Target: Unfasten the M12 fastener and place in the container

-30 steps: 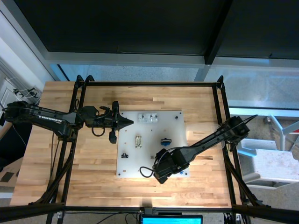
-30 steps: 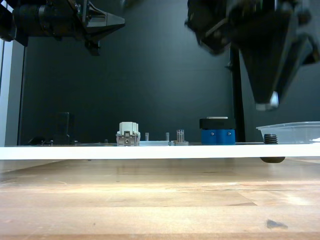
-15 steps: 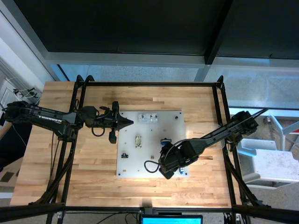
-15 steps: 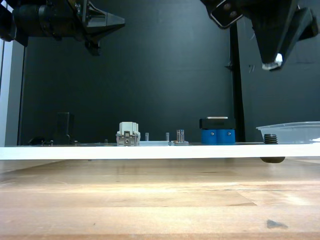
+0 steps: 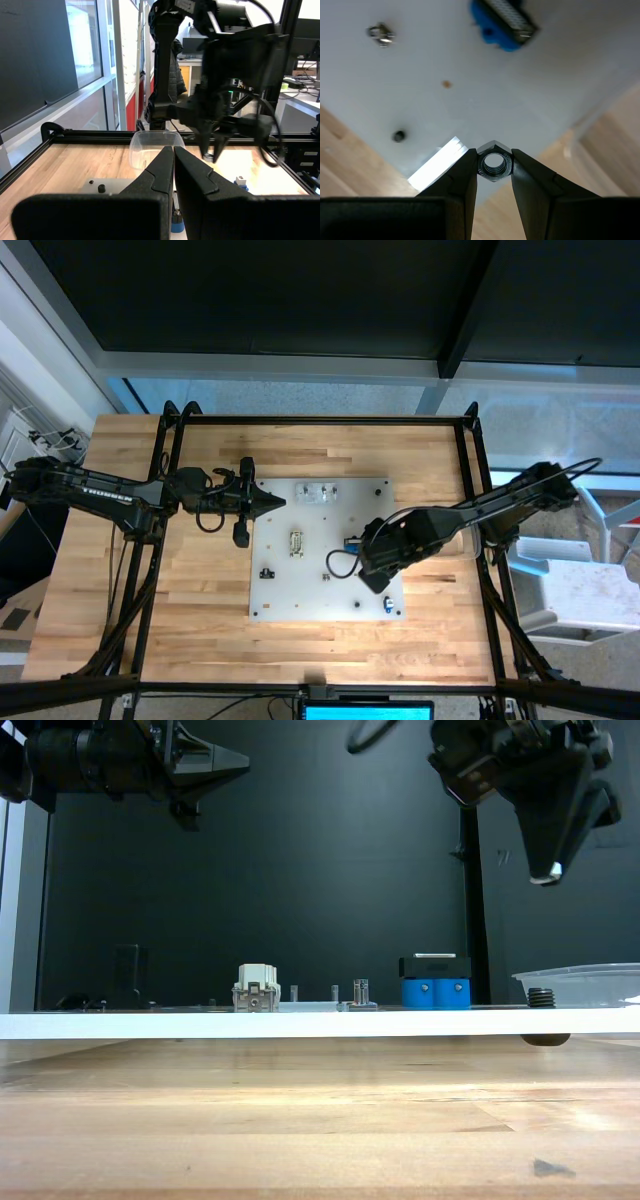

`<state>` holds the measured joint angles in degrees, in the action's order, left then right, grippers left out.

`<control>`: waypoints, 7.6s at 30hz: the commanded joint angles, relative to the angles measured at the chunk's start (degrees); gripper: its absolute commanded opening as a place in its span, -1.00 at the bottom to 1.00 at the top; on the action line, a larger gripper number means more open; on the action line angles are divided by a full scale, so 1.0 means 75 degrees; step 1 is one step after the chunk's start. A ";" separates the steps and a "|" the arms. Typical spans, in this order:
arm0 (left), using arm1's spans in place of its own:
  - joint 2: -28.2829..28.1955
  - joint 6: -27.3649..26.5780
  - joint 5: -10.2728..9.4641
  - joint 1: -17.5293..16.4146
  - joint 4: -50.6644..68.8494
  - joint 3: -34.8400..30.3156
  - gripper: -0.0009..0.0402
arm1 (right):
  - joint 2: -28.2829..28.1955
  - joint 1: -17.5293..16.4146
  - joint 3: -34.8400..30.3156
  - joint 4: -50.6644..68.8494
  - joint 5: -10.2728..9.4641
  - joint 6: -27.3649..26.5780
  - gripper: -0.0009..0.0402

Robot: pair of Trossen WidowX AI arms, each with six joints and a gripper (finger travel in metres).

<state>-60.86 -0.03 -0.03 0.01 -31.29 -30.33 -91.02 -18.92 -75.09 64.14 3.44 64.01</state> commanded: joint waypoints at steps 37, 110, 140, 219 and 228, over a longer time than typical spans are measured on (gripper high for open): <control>0.0000 0.0003 0.0000 0.0000 -0.0006 0.0000 -0.96 | 0.3681 0.1376 0.4310 -0.0175 0.0023 -0.1294 -0.75; 0.0000 0.0003 0.0000 -0.0003 -0.0003 0.0000 -0.96 | 0.3666 0.1370 0.4310 -0.0595 0.0140 -0.1632 0.33; 0.0000 0.0003 0.0000 0.0000 -0.0003 0.0000 -0.96 | 0.3666 0.1370 0.4310 -0.0723 0.0137 -0.1632 0.33; 0.0000 0.0003 0.0000 -0.0003 -0.0003 0.0000 -0.96 | 0.3666 0.1373 0.4310 -0.1043 0.0140 -0.1632 0.33; 0.0000 0.0003 0.0000 0.0000 -0.0006 0.0000 -0.96 | 0.3666 0.1373 0.4310 -0.1055 0.0143 -0.1629 0.33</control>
<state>-60.86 -0.01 -0.03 0.01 -31.31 -30.33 -63.53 -8.62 -42.76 56.23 4.49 51.77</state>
